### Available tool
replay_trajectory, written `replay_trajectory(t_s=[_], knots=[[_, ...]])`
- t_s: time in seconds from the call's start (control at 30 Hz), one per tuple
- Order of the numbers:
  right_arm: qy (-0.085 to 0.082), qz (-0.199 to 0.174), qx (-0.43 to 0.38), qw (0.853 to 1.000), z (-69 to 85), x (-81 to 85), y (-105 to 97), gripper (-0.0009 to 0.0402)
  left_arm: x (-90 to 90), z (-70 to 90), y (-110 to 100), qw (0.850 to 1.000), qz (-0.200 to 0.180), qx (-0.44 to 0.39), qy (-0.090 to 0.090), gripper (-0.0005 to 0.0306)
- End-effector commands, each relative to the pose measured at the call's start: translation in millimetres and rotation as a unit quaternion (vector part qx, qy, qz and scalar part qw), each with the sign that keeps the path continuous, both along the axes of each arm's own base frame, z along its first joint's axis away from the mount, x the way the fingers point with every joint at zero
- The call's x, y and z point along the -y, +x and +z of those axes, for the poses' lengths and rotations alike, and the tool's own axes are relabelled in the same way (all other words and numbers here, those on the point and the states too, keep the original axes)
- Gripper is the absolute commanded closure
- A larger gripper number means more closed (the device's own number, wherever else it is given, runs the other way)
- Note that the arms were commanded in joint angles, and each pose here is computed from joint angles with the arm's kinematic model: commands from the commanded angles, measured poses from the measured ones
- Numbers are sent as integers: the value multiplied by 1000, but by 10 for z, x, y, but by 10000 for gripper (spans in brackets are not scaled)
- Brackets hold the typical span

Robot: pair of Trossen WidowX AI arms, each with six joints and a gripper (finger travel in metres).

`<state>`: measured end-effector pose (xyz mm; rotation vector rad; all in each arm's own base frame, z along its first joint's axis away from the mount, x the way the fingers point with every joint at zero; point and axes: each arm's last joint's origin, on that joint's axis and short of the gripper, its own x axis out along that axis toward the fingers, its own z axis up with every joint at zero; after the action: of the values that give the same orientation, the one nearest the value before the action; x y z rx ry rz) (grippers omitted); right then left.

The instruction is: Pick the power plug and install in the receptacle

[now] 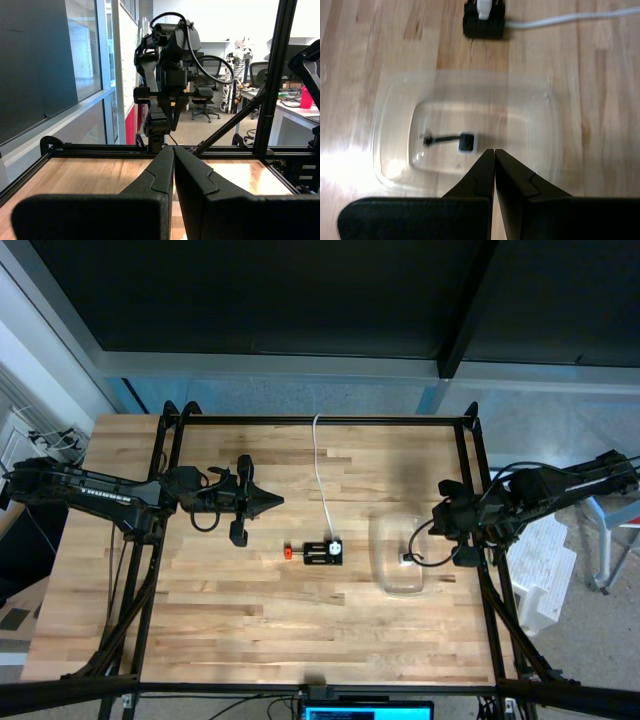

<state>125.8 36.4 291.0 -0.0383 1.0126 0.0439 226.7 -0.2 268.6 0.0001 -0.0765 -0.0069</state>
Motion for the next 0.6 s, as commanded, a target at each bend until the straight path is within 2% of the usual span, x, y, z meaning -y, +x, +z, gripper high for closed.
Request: replay_trajectory(t_s=[0.03,0.2,0.37,0.6], knots=[[-10,2,-11,1000,-53,-30,-19,393,0,1,1,1000,0,0,0,300],[-10,7,-31,999,-173,-73,-34,374,-1,1,1,1000,0,0,0,300],[-5,-6,-44,999,-298,-89,-29,315,-1,1,1,1000,0,0,0,300],[-3,-3,-49,999,-472,-126,6,246,-1,1,1,1000,0,0,0,300]])
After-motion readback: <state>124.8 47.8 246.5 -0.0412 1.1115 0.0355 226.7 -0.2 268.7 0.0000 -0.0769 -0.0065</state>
